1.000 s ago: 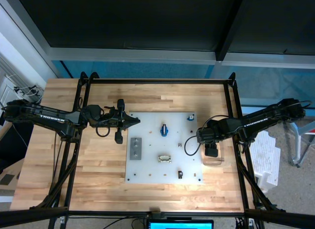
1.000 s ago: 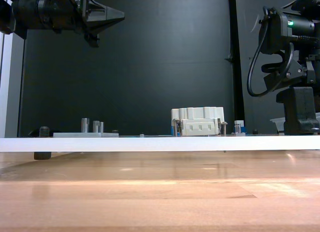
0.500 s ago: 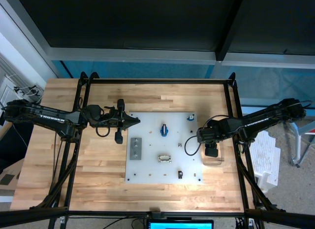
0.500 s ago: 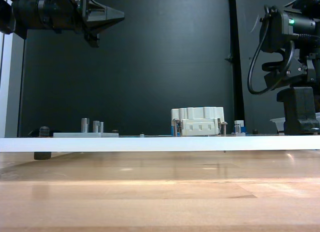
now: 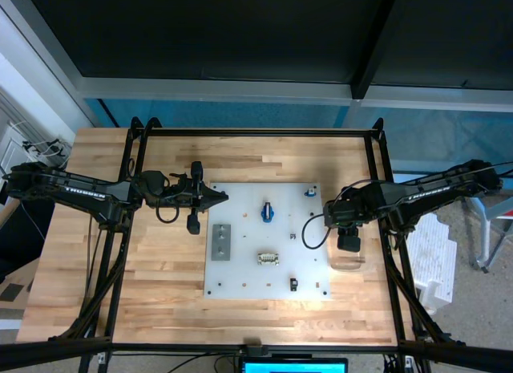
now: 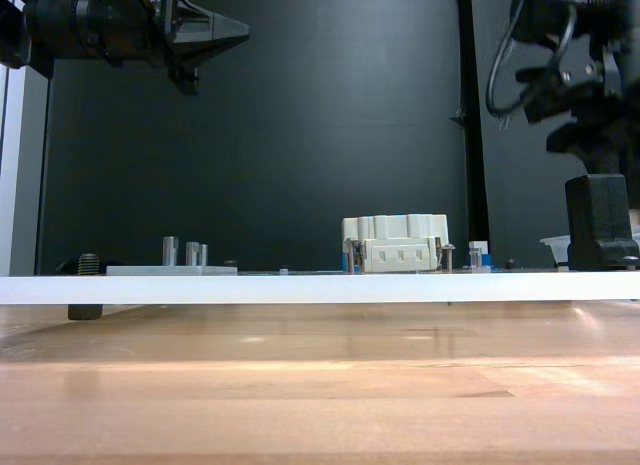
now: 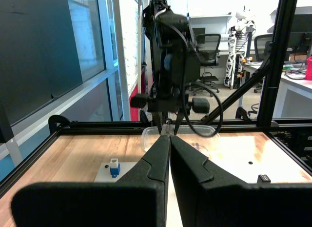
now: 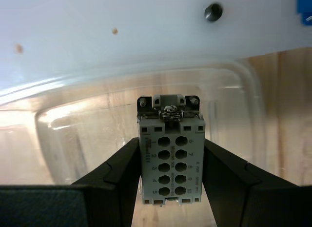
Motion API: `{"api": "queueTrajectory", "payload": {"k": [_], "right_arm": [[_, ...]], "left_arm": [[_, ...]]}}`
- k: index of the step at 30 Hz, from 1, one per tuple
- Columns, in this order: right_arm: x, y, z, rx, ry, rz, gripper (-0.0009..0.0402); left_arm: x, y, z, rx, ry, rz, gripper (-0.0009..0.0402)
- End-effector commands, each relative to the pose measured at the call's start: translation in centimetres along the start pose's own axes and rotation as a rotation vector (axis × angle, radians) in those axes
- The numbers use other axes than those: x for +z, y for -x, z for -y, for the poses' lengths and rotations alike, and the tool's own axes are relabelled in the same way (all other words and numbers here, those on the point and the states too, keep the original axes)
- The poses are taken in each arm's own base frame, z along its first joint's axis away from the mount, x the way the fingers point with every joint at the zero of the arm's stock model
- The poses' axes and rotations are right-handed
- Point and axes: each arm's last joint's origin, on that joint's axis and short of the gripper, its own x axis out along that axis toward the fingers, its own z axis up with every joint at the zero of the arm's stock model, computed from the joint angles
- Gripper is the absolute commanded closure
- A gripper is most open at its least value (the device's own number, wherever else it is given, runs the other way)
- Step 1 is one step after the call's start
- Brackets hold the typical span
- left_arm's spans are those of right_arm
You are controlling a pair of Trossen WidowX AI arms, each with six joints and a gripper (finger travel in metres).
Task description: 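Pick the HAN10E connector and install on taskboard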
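Your right hand [image 5: 349, 243] clamps the HAN10E connector [image 8: 170, 154] right of the taskboard [image 5: 240, 285] for carrying; closed left hand [image 5: 218, 196] idles over its left edge.

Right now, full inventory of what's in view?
table: 1, wood, under everything
frame: 1, black, around table
board: 1, white, table centre
blue part: 1, blue, upright on board's far half
blue-white part: 1, small, board's far right corner
grey block: 1, grey, board's left side
beige block: 1, beige, mid board
black part: 1, black, board's near edge
tray: 1, clear, on table right of board
connector: 1, beige-grey, in right gripper over tray
left gripper: 1, black, shut, high by board's far left corner
right gripper: 1, black, shut on connector, over tray
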Motion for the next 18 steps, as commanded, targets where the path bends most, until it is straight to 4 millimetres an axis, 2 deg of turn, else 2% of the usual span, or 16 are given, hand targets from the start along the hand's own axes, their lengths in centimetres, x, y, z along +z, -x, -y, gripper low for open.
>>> {"api": "queueTrajectory", "payload": {"k": [1,5,11,18], "right_arm": [[0.3,1.4,0.0,0.0,0.0,0.001,0.0368],[0.5,2.6,0.1,0.0,0.001,0.002,0.0368],[0.5,2.8,0.0,0.003,0.005,0.005,0.0368],[2.1,3.4,-1.1,0.012,0.026,0.018,0.0368]], "left_arm": [[0.0,0.0,0.0,0.0,0.0,0.0,0.0392],[0.0,0.0,0.0,0.0,0.0,0.0,0.0392],[0.0,0.0,0.0,0.0,0.0,0.0,0.0392],[0.0,0.0,0.0,0.0,0.0,0.0,0.0392]]}}
